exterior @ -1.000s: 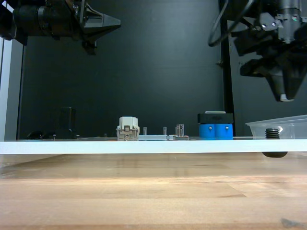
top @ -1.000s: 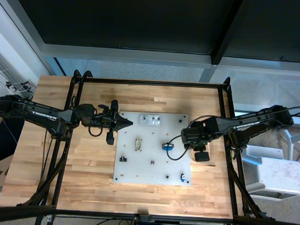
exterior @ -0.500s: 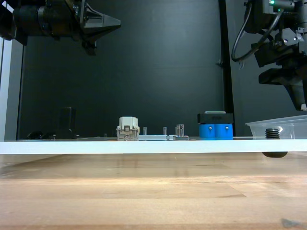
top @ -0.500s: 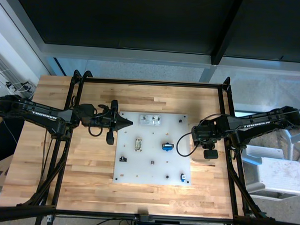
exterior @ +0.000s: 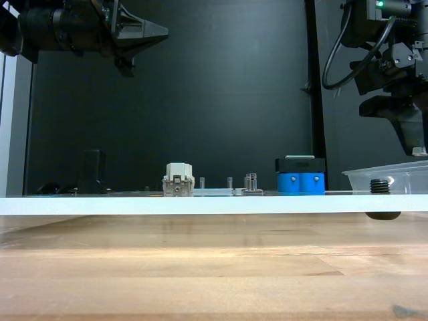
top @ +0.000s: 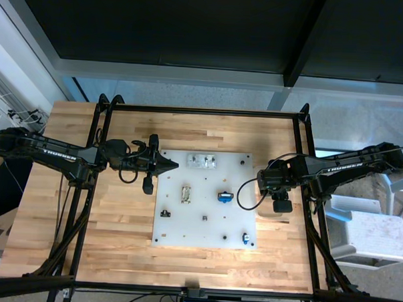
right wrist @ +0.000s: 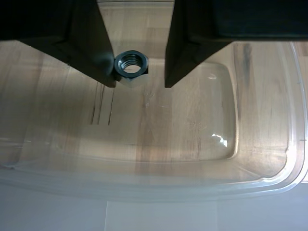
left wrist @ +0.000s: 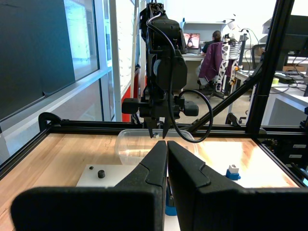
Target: Unfasten the M12 fastener and place in the container
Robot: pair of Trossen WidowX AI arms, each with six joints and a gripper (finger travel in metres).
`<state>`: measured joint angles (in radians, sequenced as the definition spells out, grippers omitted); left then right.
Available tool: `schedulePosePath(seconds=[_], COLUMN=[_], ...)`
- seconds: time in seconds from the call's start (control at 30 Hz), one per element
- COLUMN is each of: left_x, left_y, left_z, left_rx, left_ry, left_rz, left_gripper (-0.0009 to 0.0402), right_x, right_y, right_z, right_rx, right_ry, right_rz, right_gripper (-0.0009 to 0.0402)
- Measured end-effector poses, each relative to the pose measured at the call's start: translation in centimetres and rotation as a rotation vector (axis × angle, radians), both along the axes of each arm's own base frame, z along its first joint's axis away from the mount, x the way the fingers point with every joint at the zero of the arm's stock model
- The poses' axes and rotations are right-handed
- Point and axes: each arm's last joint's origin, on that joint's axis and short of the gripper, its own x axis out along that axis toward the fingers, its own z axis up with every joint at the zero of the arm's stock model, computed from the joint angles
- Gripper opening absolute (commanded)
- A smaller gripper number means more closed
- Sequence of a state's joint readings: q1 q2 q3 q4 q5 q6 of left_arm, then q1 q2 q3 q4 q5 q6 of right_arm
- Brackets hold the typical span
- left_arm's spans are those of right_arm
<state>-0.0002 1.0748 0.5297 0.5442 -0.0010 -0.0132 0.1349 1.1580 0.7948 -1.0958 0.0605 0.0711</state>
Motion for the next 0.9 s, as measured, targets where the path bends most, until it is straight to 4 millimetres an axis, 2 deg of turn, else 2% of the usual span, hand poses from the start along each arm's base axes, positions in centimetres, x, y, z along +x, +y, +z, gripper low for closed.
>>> schedulePosePath(seconds=[0.33, 0.9], left_x=[0.0, 0.0], left_y=[0.0, 0.0], left_z=[0.02, 0.02], left_rx=[0.0, 0.0], left_ry=[-0.001, -0.001], left_rz=[0.0, 0.0], left_gripper=[0.0, 0.0], right_x=[-0.06, 0.09], right_y=[0.0, 0.02], right_z=[-0.01, 0.0], right_rx=[-0.001, 0.001], right_ry=[0.007, -0.008], right_rz=[0.002, 0.002], right_gripper=[0.0222, 0.0224])
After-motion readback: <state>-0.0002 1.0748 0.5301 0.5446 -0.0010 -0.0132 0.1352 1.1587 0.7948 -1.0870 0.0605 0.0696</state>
